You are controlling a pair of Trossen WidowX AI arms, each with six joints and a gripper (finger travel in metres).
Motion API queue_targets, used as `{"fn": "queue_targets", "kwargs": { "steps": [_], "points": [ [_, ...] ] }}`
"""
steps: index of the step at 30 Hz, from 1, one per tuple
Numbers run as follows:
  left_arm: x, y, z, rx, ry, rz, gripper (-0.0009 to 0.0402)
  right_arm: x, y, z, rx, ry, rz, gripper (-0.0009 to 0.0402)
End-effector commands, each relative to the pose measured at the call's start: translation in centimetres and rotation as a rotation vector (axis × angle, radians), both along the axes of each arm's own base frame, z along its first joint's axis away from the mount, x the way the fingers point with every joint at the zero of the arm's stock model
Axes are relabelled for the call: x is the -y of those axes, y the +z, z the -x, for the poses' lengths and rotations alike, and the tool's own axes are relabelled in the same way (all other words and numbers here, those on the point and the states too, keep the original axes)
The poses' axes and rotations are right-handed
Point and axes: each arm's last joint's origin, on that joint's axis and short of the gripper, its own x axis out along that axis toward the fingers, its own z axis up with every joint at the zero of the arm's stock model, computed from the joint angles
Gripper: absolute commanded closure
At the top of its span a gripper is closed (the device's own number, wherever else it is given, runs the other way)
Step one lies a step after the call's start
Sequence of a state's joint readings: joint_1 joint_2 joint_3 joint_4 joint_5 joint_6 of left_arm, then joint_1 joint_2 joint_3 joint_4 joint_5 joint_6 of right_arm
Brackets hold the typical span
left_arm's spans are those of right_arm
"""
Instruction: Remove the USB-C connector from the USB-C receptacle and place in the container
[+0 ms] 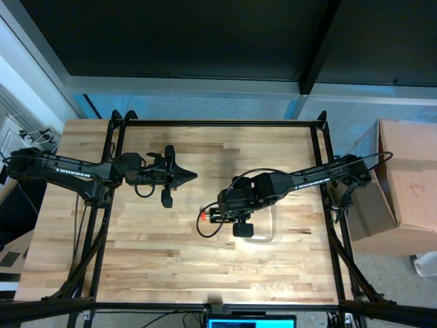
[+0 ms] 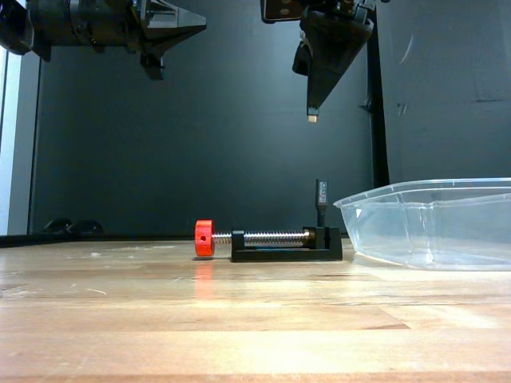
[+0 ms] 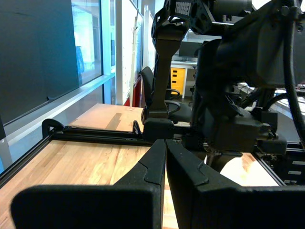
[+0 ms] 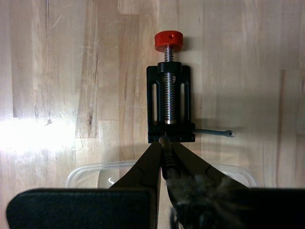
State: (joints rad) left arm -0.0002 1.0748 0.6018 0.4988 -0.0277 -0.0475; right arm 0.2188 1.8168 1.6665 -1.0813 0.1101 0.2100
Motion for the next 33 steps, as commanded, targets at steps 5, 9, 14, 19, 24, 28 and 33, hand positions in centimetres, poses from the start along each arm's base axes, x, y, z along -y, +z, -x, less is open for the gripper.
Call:
{"fn": "queue_targets", "kwargs": {
  "steps": [5, 9, 14, 19, 24, 28, 33],
  "points": [
    [0.0, 0.0, 0.0, 0.005, 0.000, 0.000, 0.0393, 0.2, 1.4, 1.6, 0.028, -0.011, -0.019, 0.0393],
    [0.0, 0.0, 0.0, -0.003, 0.000, 0.000, 0.0393, 0.3, 1.5, 3.8, 0.019, -0.007, -0.020, 0.0393],
    [0.0, 0.0, 0.0, -0.001, 0.000, 0.000, 0.0393, 0.9, 1.2, 7.5, 0.004, -0.046, -0.033, 0.0393],
    [0.0, 0.0, 0.0, 0.000, 0.000, 0.000, 0.0393, 1.7, 0.7, 11.2, 0.003, -0.086, -0.051, 0.0393],
    [0.0, 0.0, 0.0, 0.000, 0.000, 0.000, 0.0393, 2.1, 0.5, 14.2, 0.004, -0.110, -0.067, 0.0393],
    [0.0, 0.0, 0.0, 0.000, 0.000, 0.000, 0.0393, 2.1, 0.2, 16.1, -0.012, -0.127, -0.075, 0.0393],
    [0.0, 0.0, 0.0, 0.000, 0.000, 0.000, 0.0393, 1.9, -0.3, 18.1, -0.047, -0.126, -0.074, 0.0393]
  ]
}}
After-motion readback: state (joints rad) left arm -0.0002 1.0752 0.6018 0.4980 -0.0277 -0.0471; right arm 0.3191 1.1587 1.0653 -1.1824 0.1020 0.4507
